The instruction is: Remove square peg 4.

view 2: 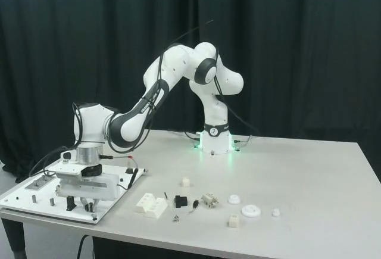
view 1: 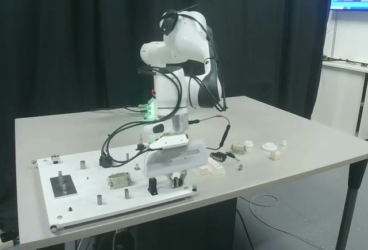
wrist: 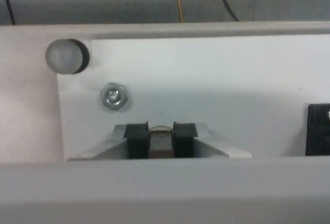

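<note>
Low over the near right corner of the white board (view 1: 69,212), gripper (wrist: 161,140) closed on the square peg (wrist: 161,142), seemingly seated in its metal holder (wrist: 216,149). Grasp looks made; lifting out and clearing the board not yet done.

The arm (view 2: 161,86) is cased in smooth, glossy white plastic, with black joints. A matt, smooth white board (wrist: 216,90) is seen in the wrist view, fitted with a shiny metal hex nut (wrist: 113,97) and a dull grey rounded knob (wrist: 64,56). The fingertips (wrist: 136,139) are padded in matt black, rubber-like material. The table (view 1: 270,118) is finished in smooth matt grey. Heavy black cloth curtains (view 2: 309,44) are hung behind.
</note>
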